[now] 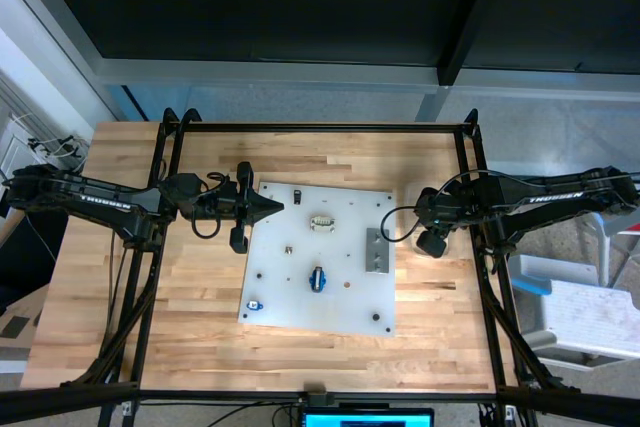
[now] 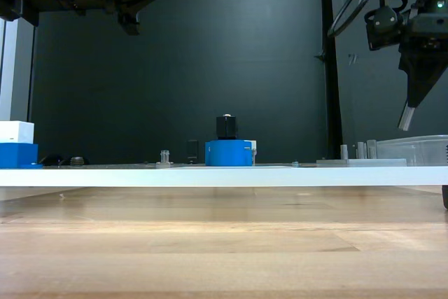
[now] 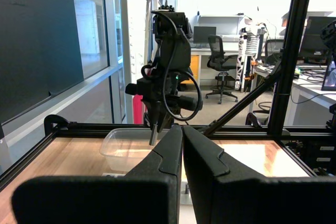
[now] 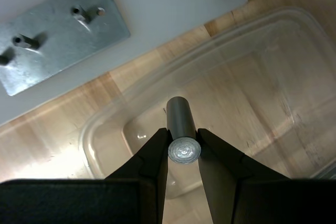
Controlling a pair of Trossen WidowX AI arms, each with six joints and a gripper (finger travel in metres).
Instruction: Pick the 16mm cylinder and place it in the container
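Two fingers of the right gripper (image 4: pixel 182 149) clamp the 16mm cylinder (image 4: pixel 179 116), with the container (image 4: pixel 262 35) directly beneath the tips and its wall close by. Released here, the peg could clip the rim and bounce out. Well away, the left gripper (image 3: pixel 182 137) hovers with its fingers together.

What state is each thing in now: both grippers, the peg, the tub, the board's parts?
Left gripper: shut, empty, raised by the board's left edge.
Right gripper: shut on the peg, above the tub.
Peg: gripped, not yet released.
Tub: open, nothing seen inside, on the table.
Grey block: flat on the board, thin pegs standing in it.
Blue-and-black part: upright on the board.
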